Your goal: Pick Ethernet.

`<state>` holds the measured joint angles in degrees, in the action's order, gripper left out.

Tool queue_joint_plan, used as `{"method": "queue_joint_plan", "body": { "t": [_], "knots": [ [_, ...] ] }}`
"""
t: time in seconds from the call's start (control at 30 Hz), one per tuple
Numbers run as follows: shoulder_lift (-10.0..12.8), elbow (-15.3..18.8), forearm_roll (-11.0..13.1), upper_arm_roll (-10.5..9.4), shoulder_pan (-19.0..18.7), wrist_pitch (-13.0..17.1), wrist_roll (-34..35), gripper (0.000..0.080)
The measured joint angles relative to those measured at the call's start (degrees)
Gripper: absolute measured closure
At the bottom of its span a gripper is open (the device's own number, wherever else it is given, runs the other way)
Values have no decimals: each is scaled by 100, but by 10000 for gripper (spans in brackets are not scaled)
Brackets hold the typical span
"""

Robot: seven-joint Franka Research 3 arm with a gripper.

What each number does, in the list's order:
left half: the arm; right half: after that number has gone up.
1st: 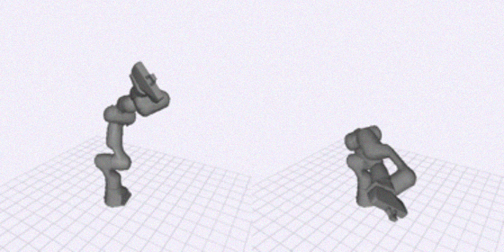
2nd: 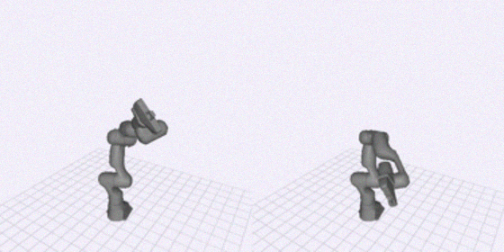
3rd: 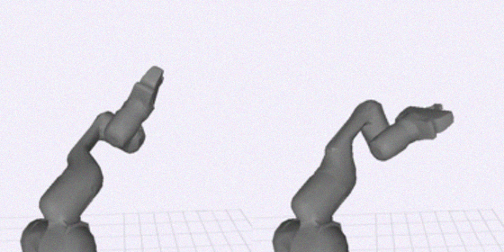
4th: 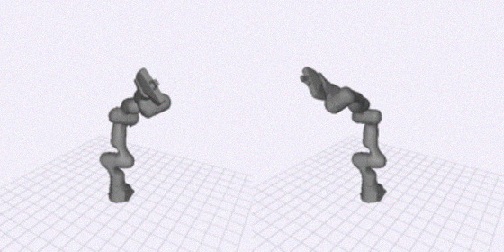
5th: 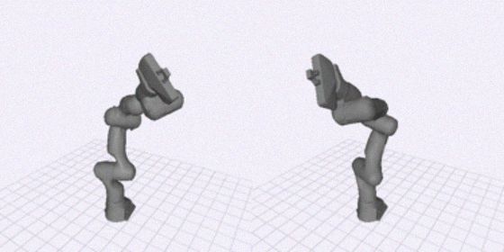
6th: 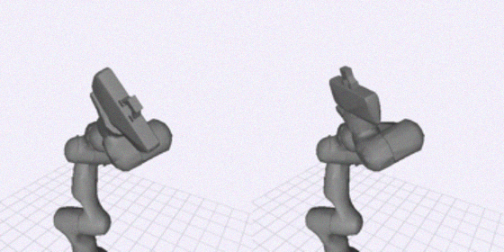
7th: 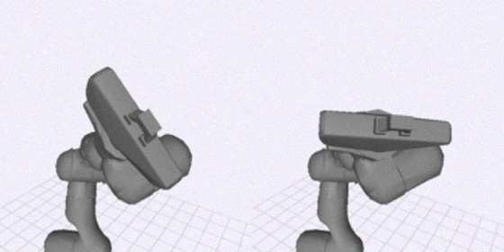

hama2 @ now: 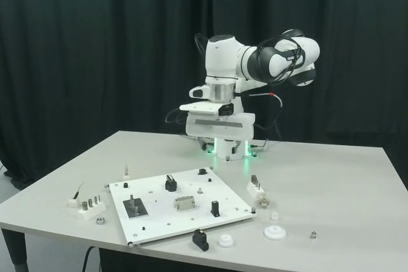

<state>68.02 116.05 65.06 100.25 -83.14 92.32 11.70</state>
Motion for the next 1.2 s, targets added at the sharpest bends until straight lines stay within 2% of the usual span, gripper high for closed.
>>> {"method": "queue_joint_plan", "body": {
  "t": [0.37,0.9,1.2],
  "knots": [
    [0,-72,0,-9,65,23,-2,3],
    [65,-166,0,-80,227,278,-140,3],
    [66,-232,0,-120,316,287,-239,3]
  ]
}}
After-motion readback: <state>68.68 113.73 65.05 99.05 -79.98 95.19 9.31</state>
